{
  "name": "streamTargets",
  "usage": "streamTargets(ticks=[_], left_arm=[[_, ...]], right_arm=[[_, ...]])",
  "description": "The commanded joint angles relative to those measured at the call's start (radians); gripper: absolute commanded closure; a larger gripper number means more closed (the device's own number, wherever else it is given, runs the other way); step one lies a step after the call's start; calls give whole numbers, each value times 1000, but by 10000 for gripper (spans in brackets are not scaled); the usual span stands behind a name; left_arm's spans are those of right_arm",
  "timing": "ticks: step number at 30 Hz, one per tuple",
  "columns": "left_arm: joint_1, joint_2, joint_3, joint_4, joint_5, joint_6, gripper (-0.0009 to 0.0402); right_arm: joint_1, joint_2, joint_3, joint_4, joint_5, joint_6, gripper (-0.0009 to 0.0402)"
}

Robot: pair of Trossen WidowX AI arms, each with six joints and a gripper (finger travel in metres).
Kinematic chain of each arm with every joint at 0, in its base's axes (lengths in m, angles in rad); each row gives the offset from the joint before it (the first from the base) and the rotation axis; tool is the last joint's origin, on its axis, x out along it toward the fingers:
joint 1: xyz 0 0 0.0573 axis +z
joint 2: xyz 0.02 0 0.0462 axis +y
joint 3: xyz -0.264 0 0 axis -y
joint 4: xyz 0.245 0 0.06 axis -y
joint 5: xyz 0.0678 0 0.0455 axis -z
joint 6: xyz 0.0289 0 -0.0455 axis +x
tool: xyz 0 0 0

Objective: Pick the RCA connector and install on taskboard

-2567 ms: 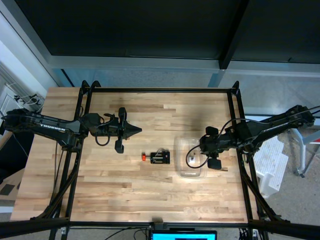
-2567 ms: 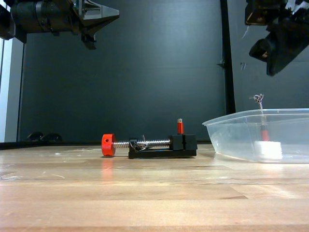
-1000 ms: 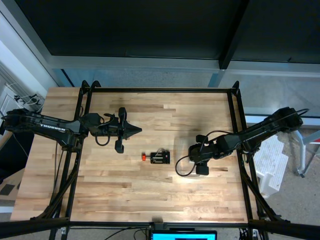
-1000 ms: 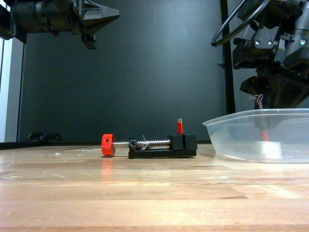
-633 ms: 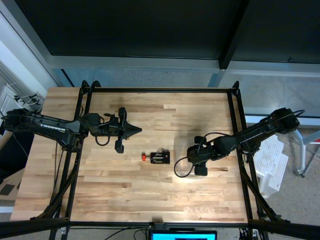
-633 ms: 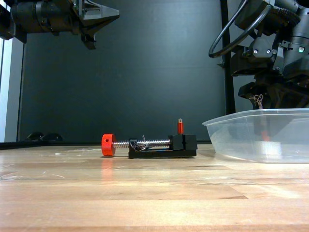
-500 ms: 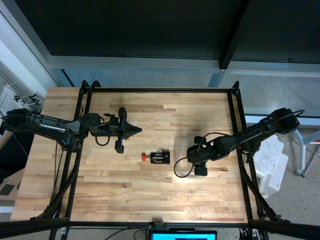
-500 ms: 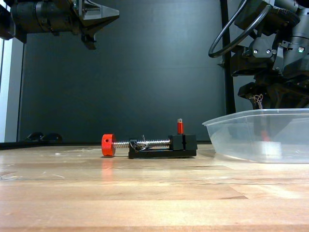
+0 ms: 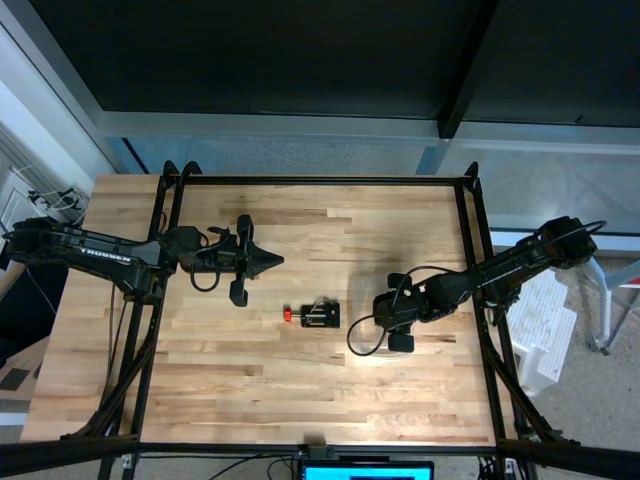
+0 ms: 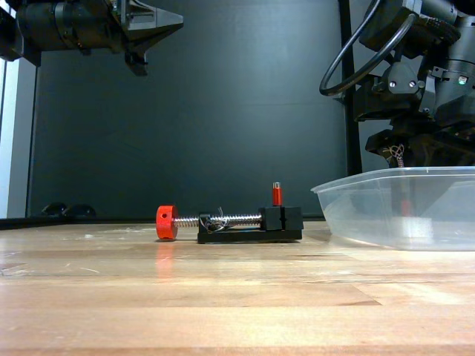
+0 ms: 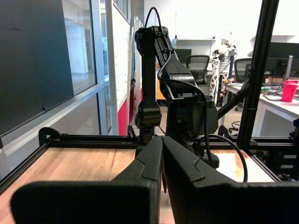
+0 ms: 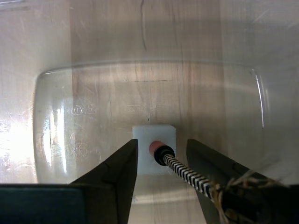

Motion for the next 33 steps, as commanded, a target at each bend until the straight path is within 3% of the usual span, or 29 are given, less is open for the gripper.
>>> streamTargets(ticks=[1, 24, 33], left_arm=[[0, 0, 0, 0, 0, 0, 393], [0, 0, 0, 0, 0, 0, 393], [0, 0, 0, 0, 0, 0, 393]], right_arm=[[0, -2, 0, 2, -1, 1, 274], [2, -2, 0, 3, -1, 1, 380], [2, -27, 9, -20, -1, 2, 392]])
